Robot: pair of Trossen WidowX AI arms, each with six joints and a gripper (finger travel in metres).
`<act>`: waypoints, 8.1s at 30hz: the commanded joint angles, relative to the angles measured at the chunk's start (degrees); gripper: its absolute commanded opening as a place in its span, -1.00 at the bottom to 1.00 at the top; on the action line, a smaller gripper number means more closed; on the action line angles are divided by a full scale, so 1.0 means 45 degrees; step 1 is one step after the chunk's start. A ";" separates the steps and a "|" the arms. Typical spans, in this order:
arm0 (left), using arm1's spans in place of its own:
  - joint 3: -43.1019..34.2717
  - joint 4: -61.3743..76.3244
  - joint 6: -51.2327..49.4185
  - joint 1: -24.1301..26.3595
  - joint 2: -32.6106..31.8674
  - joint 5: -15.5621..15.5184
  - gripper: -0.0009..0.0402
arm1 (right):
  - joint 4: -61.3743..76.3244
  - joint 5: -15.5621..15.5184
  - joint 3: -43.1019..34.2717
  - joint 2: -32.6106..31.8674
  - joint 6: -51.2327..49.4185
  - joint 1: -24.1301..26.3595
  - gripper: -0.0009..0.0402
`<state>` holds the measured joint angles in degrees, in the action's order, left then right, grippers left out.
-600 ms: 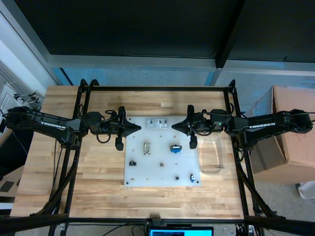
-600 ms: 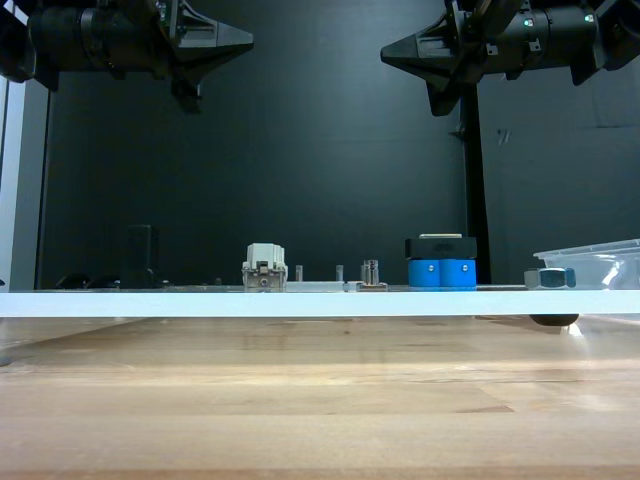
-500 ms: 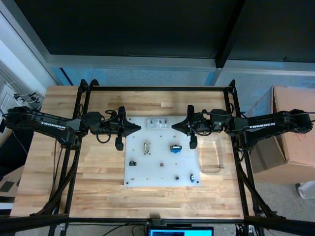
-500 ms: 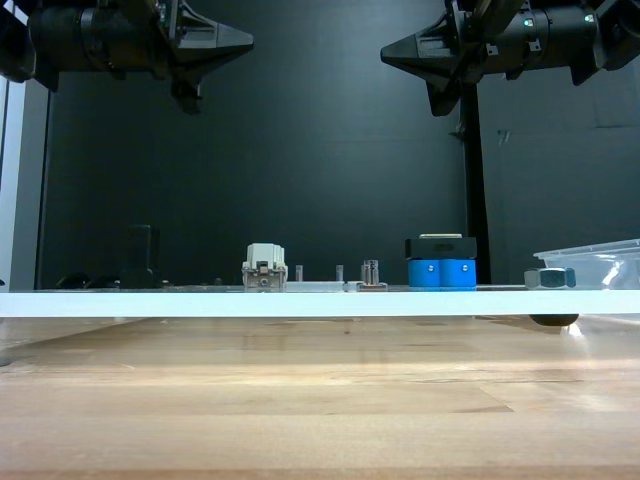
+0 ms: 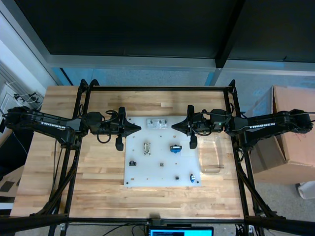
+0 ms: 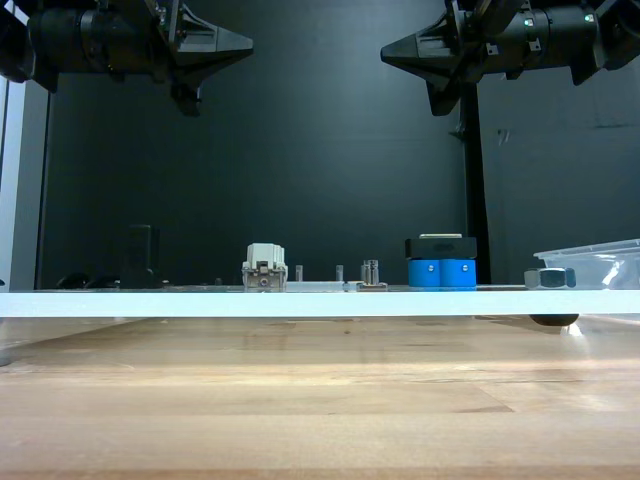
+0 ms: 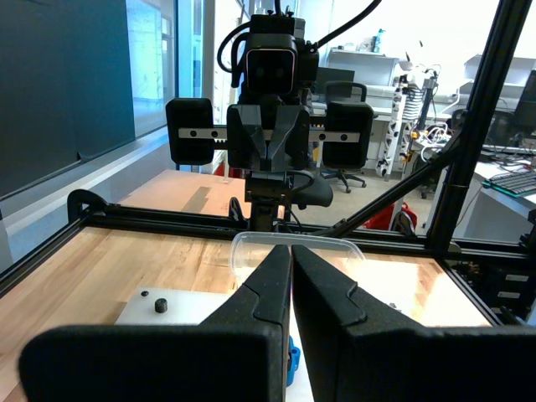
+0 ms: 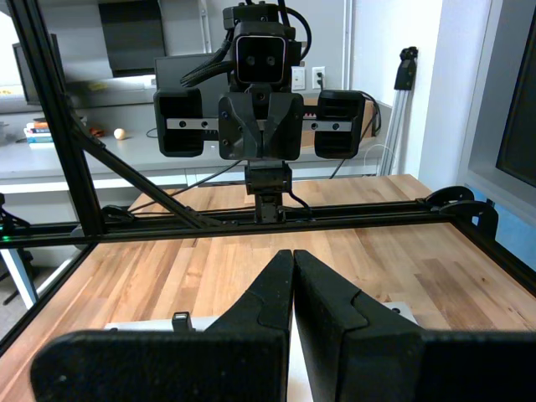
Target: Unfasten the M12 nut and place it in the container
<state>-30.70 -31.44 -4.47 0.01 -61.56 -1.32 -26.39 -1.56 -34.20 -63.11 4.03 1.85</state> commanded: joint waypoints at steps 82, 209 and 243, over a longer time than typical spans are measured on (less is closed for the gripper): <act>-0.0005 0.0005 0.0000 0.0000 -0.0010 0.0000 -0.96 | 1.9657 0.0000 -1.2497 -1.0273 1.3070 -0.5712 -0.54; -0.0005 0.0015 0.0000 0.0000 -0.0010 0.0000 -0.96 | 1.8933 0.0913 -1.2395 -1.2167 0.9321 -0.6382 -0.41; -0.0005 0.0015 0.0000 0.0000 -0.0010 0.0000 -0.96 | 1.8933 0.0874 -1.2395 -1.2143 -0.7028 -0.6382 -0.83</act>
<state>-30.72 -31.35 -4.49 0.03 -61.58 -1.32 58.76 2.44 -89.95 -117.80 -24.14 -26.87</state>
